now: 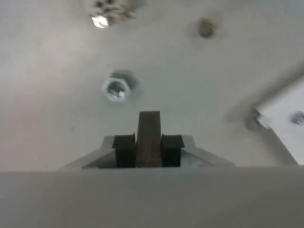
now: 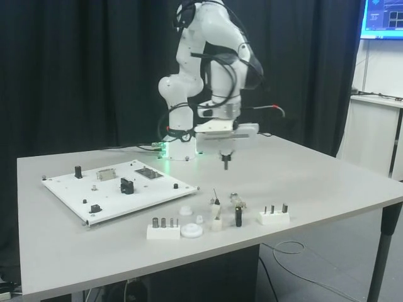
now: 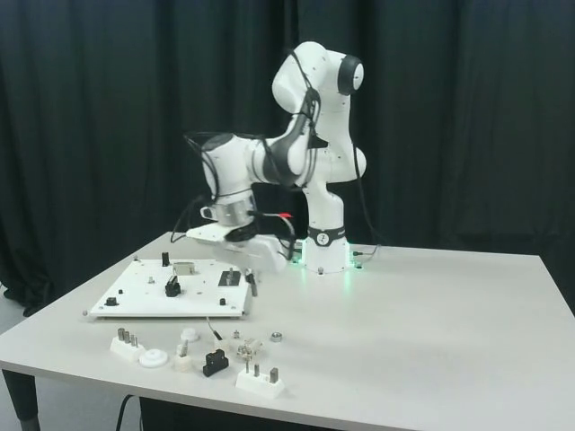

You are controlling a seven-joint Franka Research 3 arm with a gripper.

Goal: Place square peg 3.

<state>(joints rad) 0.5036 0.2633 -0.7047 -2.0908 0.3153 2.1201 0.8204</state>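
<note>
The gripper is clamped on the peg, held in the air above the desk, just beside the board corner. Pick-up is done; transport and insertion into the board remain. The peg's long axis is vertical, free end pointing down past the fingertips.
</note>
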